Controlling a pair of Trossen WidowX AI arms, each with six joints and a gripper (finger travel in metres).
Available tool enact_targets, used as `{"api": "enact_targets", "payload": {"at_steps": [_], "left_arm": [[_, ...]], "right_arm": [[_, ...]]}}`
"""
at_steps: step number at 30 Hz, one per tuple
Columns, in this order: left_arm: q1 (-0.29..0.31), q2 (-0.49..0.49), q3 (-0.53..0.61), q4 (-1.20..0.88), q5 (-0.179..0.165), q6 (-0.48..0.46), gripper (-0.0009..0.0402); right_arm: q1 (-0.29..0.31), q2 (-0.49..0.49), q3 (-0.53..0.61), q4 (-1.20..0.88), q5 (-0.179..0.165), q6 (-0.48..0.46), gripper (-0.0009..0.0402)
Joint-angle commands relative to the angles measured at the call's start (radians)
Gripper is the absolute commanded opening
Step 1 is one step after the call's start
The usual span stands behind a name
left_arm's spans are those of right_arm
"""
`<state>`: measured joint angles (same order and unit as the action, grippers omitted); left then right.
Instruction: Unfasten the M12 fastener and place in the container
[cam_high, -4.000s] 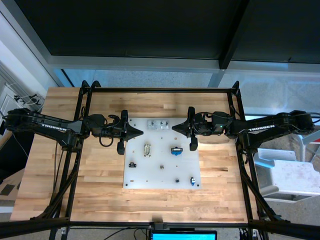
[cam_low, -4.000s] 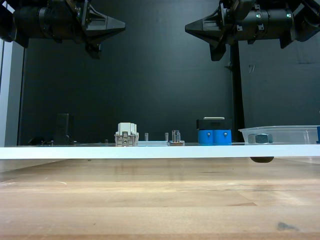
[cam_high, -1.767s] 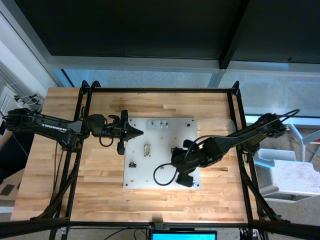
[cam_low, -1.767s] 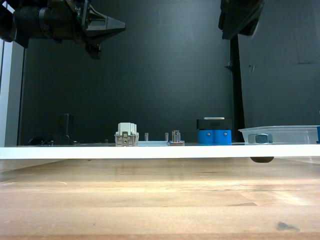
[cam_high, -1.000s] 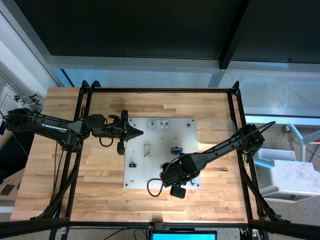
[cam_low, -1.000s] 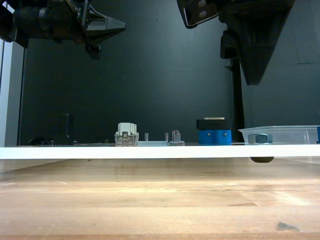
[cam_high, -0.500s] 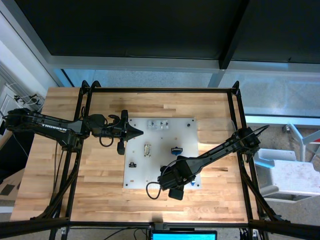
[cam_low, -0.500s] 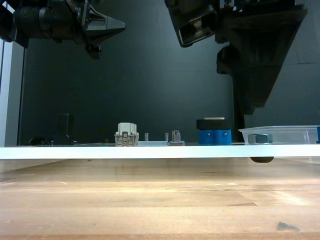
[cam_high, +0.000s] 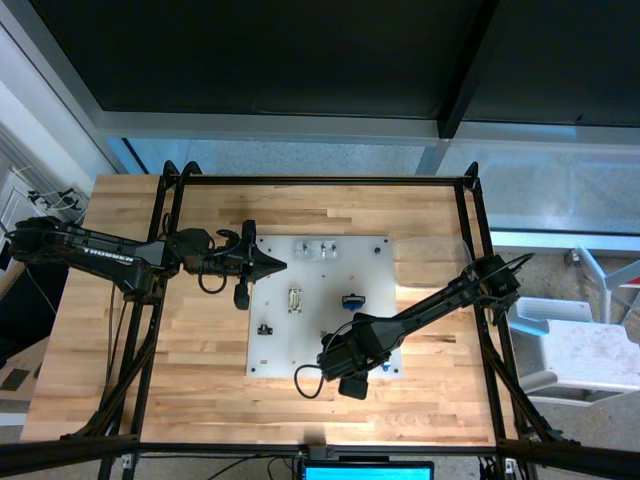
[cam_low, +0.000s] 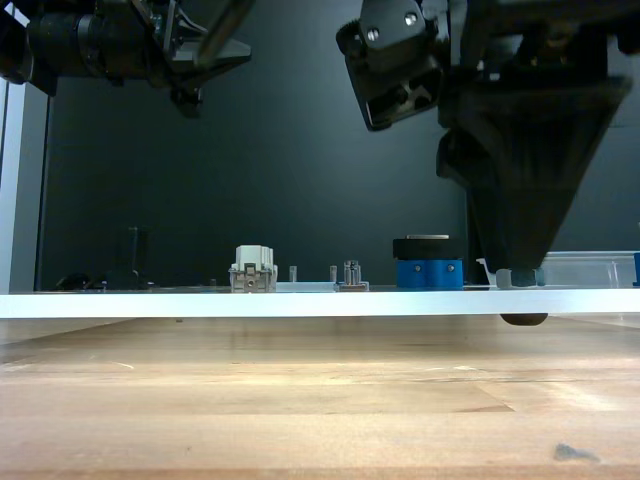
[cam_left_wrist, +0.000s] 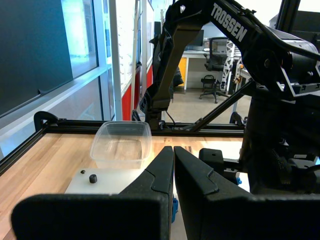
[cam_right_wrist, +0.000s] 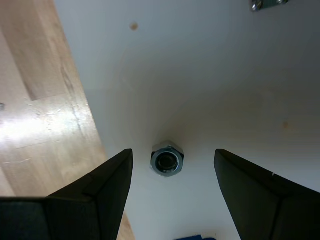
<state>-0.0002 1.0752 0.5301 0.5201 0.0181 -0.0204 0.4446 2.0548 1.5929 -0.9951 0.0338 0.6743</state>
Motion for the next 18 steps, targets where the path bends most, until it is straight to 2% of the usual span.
{"api": "enact_targets", "payload": {"at_steps": [1,10,18], "left_arm": [[0.0,0.0,0.0,0.001,0.0,0.0,0.0],[0.0,0.0,0.0,0.001,0.0,0.0,0.0],[0.0,0.0,0.0,0.001,0.0,0.0,0.0]], "right_arm": [[0.0,0.0,-0.009,0.014,0.0,-0.003,0.0219],[-0.001,0.0,-0.02,0.016,0.001,-0.008,0.0187],[-0.002,0.0,-0.021,0.021,0.003,-0.008,0.0133]]}}
